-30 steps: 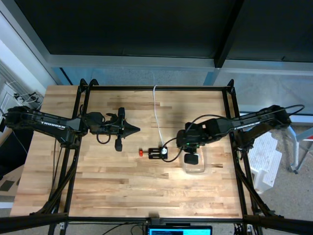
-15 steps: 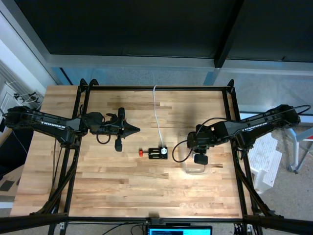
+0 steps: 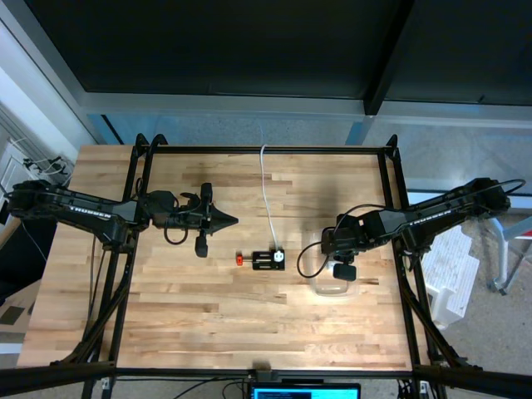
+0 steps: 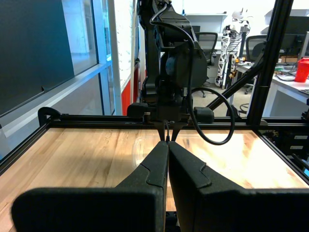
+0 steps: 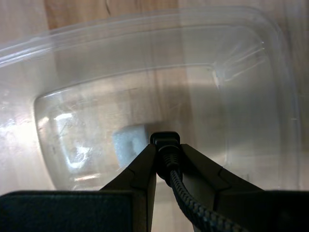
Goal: Remove the power plug from the receptacle and place in the container
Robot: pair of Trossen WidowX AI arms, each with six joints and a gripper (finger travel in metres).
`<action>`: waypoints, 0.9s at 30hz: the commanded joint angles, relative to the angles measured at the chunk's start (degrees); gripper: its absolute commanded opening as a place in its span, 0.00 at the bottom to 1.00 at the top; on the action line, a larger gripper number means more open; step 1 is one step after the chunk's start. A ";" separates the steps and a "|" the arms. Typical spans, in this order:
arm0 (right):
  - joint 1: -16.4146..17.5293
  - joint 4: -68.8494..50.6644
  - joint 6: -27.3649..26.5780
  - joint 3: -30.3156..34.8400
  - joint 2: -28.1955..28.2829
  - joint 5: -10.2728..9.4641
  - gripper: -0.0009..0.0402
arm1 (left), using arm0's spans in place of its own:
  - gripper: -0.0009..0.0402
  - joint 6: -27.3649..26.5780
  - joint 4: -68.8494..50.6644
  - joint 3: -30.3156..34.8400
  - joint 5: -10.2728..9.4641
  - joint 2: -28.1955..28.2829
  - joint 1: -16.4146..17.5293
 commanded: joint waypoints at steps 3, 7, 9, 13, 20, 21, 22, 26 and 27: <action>0.02 0.74 0.98 0.04 0.07 0.26 0.21 | 0.02 0.04 0.00 0.00 0.02 0.02 0.00; 0.02 0.76 2.34 0.04 0.04 1.60 0.28 | 0.02 0.02 0.02 0.00 0.00 0.02 0.00; 0.02 0.79 2.95 0.04 0.04 1.60 0.32 | 0.02 0.02 0.00 0.00 0.02 0.02 0.02; 0.07 0.79 3.41 0.07 -0.35 1.55 0.39 | 0.02 0.02 0.02 0.00 0.00 0.02 0.02; 0.13 -0.87 3.45 2.58 -1.05 1.57 0.48 | 0.02 0.02 0.02 0.00 0.00 0.02 0.00; 0.15 -1.53 3.43 3.19 -1.07 1.60 0.49 | 0.02 0.02 0.02 0.00 0.02 0.02 0.02; 0.13 -2.21 3.39 3.80 -1.20 1.62 0.50 | 0.02 0.02 0.02 0.00 0.02 0.02 0.00; 0.13 -2.89 3.32 5.01 -1.49 1.60 0.50 | 0.02 0.02 0.02 0.00 0.02 0.02 0.02; 0.13 -2.89 3.32 5.03 -1.49 1.57 0.50 | 0.02 0.02 0.02 0.00 0.00 0.02 0.00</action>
